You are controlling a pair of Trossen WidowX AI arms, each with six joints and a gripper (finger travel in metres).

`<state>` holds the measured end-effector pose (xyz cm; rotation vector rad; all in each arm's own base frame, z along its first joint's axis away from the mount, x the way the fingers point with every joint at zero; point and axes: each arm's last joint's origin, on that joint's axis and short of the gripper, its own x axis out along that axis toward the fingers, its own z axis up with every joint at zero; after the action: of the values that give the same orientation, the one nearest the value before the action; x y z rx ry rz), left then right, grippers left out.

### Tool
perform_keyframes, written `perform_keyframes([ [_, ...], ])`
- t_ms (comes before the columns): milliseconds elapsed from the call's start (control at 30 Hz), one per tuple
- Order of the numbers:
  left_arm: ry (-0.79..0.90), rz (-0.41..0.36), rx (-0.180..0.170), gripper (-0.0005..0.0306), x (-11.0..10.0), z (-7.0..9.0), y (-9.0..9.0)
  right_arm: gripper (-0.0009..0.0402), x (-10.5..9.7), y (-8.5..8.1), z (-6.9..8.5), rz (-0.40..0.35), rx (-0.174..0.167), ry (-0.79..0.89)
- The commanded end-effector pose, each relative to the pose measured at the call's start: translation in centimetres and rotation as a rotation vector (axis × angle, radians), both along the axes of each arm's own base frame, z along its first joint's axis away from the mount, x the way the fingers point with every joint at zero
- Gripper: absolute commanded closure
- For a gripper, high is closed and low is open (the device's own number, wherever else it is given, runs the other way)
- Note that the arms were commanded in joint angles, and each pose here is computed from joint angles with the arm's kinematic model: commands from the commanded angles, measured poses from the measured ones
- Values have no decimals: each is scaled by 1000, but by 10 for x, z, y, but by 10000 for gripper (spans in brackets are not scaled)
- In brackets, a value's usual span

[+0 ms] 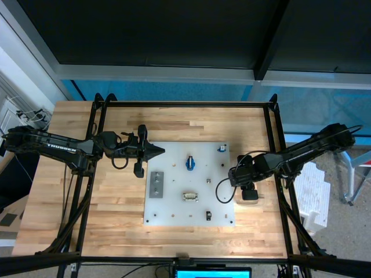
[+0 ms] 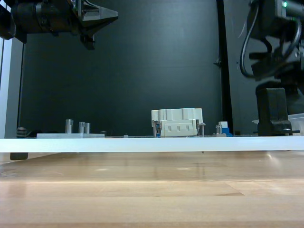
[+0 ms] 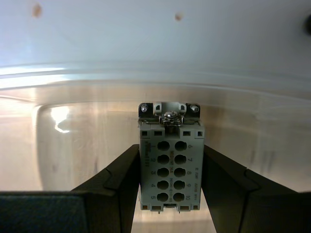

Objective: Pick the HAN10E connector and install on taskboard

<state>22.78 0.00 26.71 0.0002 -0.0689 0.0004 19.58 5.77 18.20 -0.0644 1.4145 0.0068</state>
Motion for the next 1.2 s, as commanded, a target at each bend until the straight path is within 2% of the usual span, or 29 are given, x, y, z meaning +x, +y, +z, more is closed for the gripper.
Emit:
perform_keyframes([
  [33,0,0,0,300,0,0,0,364,0,0,13,-3,2,-6],
  [333,0,0,0,300,0,0,0,364,0,0,45,-12,3,-3],
  [733,0,0,0,300,0,0,0,364,6,2,60,-20,14,-33],
  [967,0,0,0,300,0,0,0,364,30,10,69,-33,16,-29],
  [1200,0,0,0,300,0,0,0,364,66,21,76,-65,20,-22],
])
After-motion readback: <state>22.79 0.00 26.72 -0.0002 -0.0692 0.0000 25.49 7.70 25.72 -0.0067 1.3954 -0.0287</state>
